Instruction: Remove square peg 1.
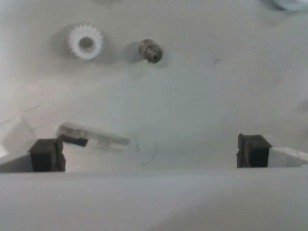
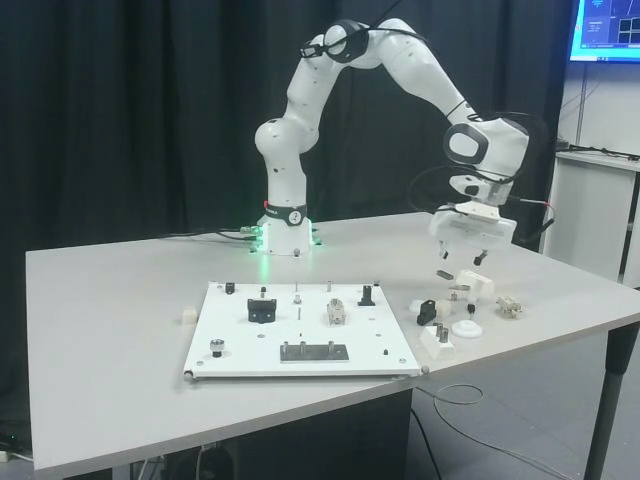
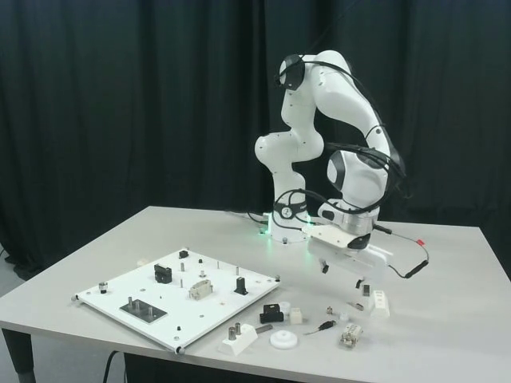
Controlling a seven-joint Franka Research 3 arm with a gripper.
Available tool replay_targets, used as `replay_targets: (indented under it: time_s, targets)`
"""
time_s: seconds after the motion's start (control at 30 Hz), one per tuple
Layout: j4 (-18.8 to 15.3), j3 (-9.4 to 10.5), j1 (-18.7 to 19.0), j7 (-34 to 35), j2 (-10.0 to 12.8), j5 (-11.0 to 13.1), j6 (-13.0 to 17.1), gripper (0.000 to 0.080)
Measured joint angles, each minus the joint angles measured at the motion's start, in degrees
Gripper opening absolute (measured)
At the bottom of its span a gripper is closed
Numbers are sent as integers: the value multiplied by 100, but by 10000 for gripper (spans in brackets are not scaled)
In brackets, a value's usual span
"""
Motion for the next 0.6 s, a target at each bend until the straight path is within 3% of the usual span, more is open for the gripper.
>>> replay_targets:
  time_s: [0.6]
  targets:
    - [-20, 0, -134, -98, -27, -73, -88, 800]
